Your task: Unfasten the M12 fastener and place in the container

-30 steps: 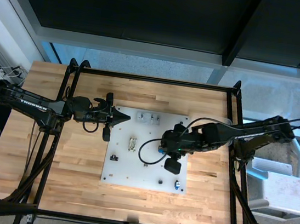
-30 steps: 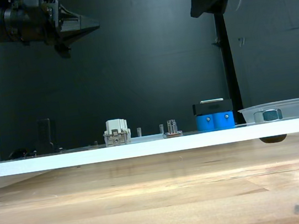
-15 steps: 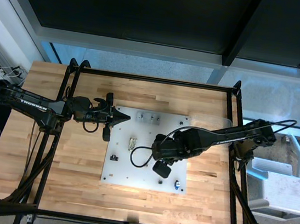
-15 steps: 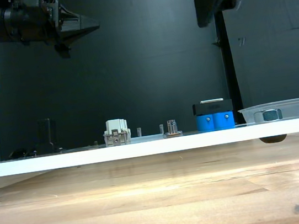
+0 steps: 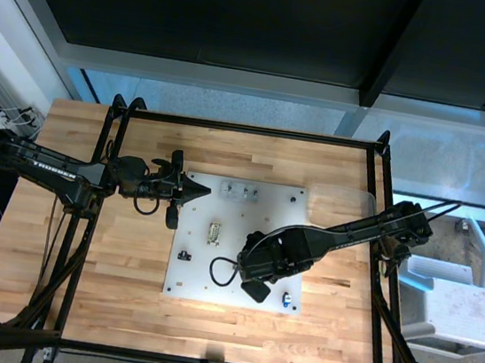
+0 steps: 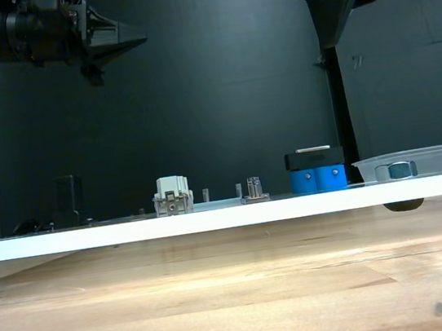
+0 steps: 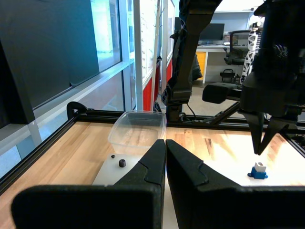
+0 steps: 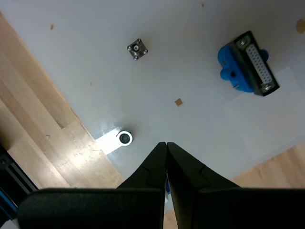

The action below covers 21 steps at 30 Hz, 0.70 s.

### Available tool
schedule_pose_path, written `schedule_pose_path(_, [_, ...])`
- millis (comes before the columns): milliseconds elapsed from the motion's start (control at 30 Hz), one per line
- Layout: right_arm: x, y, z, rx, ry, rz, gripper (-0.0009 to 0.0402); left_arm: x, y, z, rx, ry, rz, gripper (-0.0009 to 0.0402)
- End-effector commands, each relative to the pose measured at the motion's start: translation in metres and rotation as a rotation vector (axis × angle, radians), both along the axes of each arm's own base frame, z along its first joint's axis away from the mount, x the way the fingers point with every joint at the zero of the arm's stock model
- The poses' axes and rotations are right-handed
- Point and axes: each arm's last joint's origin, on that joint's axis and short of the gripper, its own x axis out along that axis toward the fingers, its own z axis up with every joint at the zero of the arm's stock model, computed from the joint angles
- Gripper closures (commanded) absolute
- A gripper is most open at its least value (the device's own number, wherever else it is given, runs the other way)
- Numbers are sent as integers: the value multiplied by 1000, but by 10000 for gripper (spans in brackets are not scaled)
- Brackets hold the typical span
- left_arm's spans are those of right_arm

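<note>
Silver against the white board (image 8: 200,28), the nut (image 8: 125,138) sits on its stud just beside your right gripper (image 8: 166,144). It lies between the spot under the tips and the board's near edge. Wood table (image 5: 118,308) shows just past that edge.

That gripper points straight down with its fingers pressed together. From table height you see it hang well above the board, with open air beneath it. In that level view the nut seems to lie in the tub (image 5: 339,205). From above, though, the tub stands off the board past its far right corner. It is well apart from the gripper, toward that arm's base.

A small blue piece (image 5: 288,300) stands by the board's near right corner, close to the tips on the side away from your left arm. The blue connector (image 8: 245,69) lies further in on the board, well clear of the tips.

Your left gripper (image 5: 205,191) hovers high over the board's far left part. Its fingers are also pressed together, and it is well apart from the right one.
</note>
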Motion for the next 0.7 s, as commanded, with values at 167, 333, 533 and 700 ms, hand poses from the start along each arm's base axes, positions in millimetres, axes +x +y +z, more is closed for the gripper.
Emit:
schedule_pose_path(167, [3,11,-14,29,56,1,368,0,0,0,0,0,0,393])
schedule_pose_path(333, [6,18,-24,27,69,9,300,0,0,0,0,0,0,393])
schedule_pose_path(533, [14,29,-34,40,34,40,215,0,0,0,0,0,0,393])
schedule_pose_path(700, [13,35,-42,29,55,74,170,0,0,0,0,-1,0,393])
